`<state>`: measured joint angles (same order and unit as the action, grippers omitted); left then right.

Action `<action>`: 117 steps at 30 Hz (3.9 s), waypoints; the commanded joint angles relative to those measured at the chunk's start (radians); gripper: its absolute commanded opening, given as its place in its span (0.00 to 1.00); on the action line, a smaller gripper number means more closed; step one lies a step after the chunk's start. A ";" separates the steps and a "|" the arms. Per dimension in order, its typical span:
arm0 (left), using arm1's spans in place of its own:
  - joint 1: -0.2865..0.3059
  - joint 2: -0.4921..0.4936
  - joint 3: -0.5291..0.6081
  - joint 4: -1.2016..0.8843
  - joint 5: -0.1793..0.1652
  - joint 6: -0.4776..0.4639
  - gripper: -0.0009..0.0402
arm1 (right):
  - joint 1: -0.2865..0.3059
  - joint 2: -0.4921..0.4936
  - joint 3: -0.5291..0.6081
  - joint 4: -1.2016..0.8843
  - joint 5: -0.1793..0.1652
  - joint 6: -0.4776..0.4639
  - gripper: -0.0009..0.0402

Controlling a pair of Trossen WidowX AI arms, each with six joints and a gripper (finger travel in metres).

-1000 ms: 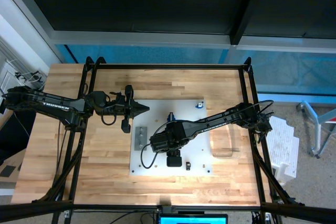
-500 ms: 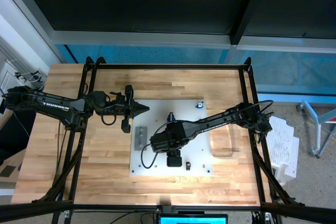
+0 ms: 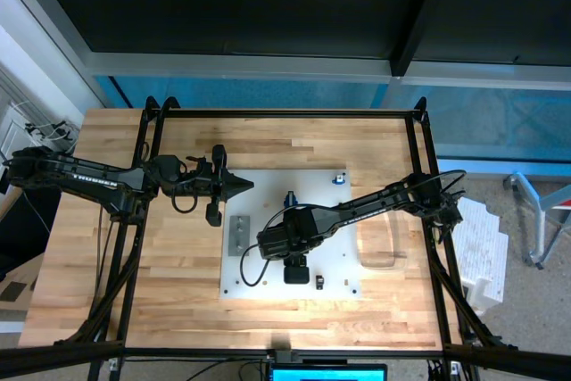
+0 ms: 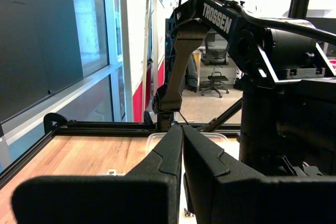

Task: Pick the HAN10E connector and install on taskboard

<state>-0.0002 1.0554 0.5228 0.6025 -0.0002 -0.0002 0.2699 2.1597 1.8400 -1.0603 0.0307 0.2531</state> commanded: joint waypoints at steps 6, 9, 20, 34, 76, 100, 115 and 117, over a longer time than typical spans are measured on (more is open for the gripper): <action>0.000 0.000 0.000 0.000 0.000 0.000 0.02 | 0.000 0.010 -0.005 0.000 0.002 -0.001 0.09; 0.000 0.000 0.000 0.000 0.000 0.000 0.02 | 0.000 0.008 -0.005 0.000 0.002 -0.001 0.09; 0.000 0.000 0.000 0.000 0.000 0.000 0.02 | 0.000 -0.001 -0.005 0.000 -0.001 0.000 0.29; 0.000 0.000 0.000 0.000 0.000 0.000 0.02 | 0.001 -0.035 -0.005 0.000 0.000 0.001 0.69; 0.000 0.000 0.000 0.000 0.000 0.000 0.02 | -0.018 -0.347 -0.145 0.046 0.005 -0.008 0.86; 0.000 0.000 0.000 0.000 0.000 0.000 0.02 | -0.209 -0.871 -0.646 0.463 0.055 -0.178 0.63; 0.000 0.000 0.000 0.000 0.000 0.000 0.02 | -0.244 -1.082 -0.867 0.805 0.045 -0.195 0.18; 0.000 0.000 0.000 0.000 0.000 0.000 0.02 | -0.245 -1.102 -0.900 0.861 0.044 -0.197 0.12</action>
<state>-0.0002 1.0554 0.5228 0.6022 -0.0006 -0.0002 0.0250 1.0695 0.9588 -0.2359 0.0761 0.0574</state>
